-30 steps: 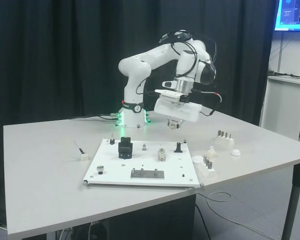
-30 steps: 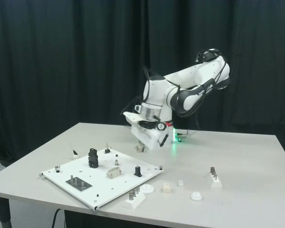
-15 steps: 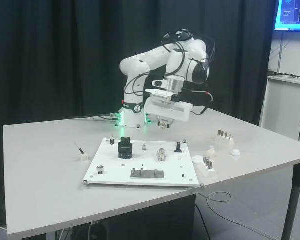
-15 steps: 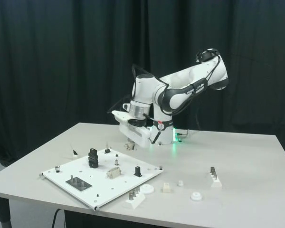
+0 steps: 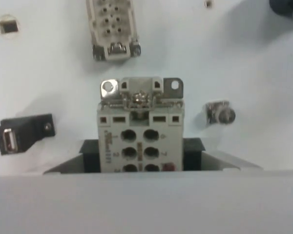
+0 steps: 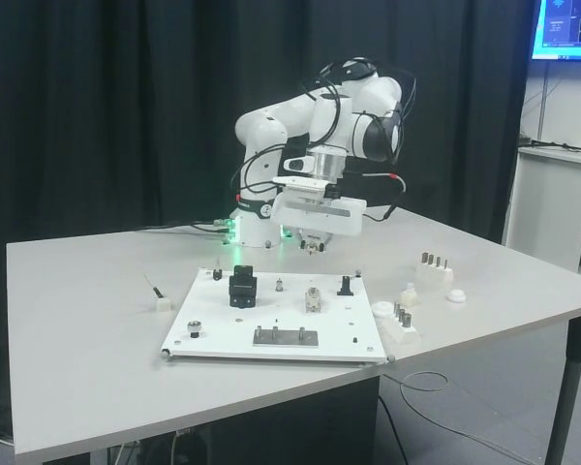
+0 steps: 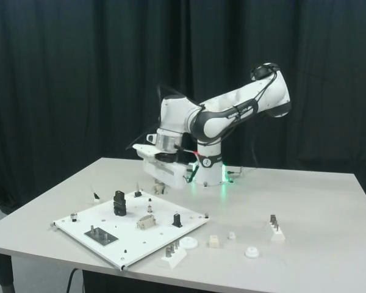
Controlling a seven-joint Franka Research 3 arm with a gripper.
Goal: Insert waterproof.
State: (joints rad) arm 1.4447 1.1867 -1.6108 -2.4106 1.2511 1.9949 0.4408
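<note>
Now the white arm (image 6: 310,126) hangs at centre frame over the far edge of the white board (image 6: 276,320). Its gripper (image 5: 139,168) pinches the waterproof plug (image 5: 140,129), low centre in the wrist view. It looks rigid, light and smooth; holding its flat sides suits. The matching socket (image 5: 112,29) sits top centre.

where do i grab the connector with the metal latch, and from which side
By the two flat long sides of the connector body, as the gripper holds it now, coming in from the end away from the metal latch. Those sides look plain and parallel, so the pads can sit flush, and the latch stays clear of them.
</note>
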